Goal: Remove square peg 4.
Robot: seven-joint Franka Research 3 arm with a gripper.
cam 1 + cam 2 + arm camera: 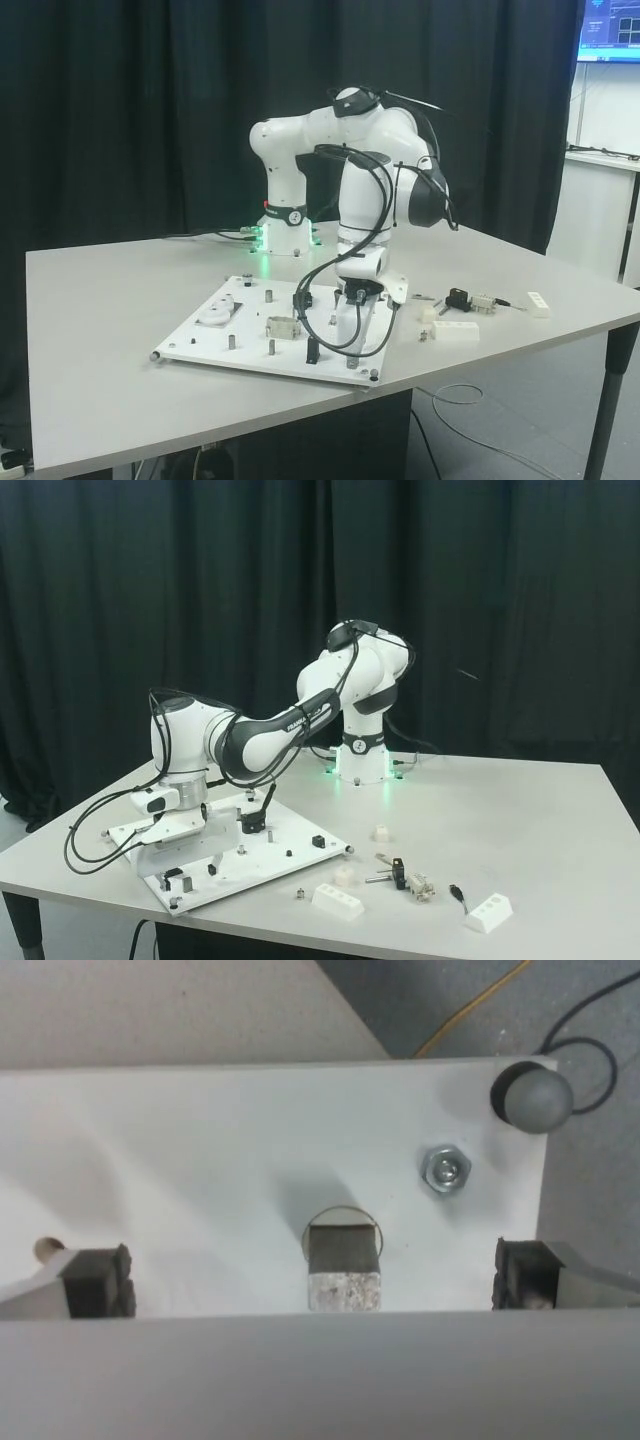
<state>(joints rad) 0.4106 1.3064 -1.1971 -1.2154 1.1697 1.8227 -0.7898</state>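
one white arm [270, 730] reaches from its base down over a white board [250, 335] lying on the grey tabletop [110, 300]. one pincer [310, 1280] hangs low over the board, its two fingers spread wide — a black pad [97, 1282] on one side, the other pad [517, 1274] well apart on the far side, with nothing between them touching either.

one square peg [344, 1268] stands upright midway between the fingers, seated in the board over a round hole whose rim shows behind it. its sides look dark grey and its square top face is pale, speckled grey, slightly rough. it is free of both pads.

near the peg, on the same board, sit one hexagonal nut [446, 1169] and, at the board's corner, one grey ball-shaped knob [537, 1099]. past the board's edge two cables lie on the floor — one black cable [590, 1055] is looped.

in the second room view, several small loose parts lie on the tabletop beside the board: two white blocks [338, 899] at the front, a small black-and-metal connector [400, 874] between them, and a little white piece [381, 833] further back.
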